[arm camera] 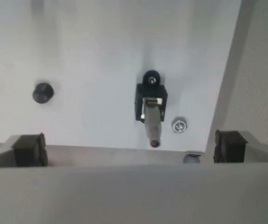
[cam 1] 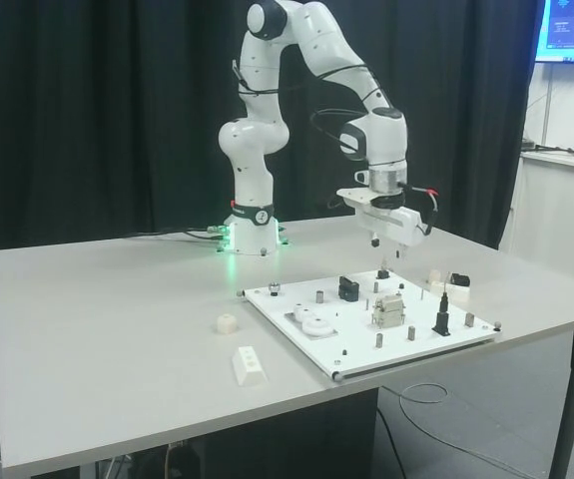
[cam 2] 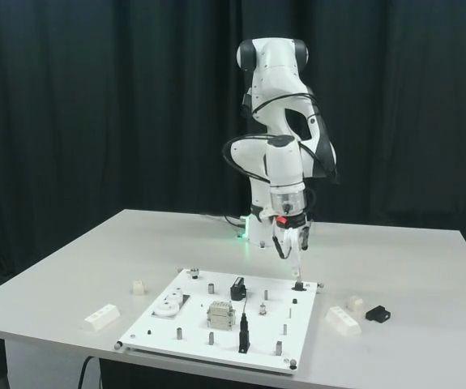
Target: Remove Ethernet.
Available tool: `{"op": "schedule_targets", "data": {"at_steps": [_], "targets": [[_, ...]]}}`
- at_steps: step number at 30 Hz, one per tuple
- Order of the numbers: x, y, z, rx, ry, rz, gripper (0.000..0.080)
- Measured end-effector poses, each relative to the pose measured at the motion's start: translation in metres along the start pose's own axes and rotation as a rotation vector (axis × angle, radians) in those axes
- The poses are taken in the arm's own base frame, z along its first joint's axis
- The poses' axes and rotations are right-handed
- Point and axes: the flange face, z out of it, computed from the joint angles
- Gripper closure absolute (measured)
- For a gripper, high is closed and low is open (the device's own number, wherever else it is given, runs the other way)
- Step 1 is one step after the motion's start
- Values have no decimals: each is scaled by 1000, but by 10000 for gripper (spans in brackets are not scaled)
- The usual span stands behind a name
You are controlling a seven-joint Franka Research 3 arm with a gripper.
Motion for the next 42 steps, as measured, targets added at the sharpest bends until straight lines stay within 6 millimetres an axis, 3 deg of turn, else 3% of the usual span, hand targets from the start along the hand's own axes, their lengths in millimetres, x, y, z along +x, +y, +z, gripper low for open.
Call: {"op": "schedule_targets", "data": {"at_steps": [42], "targets": [[2,8,24,-29,9,35,3]]}}
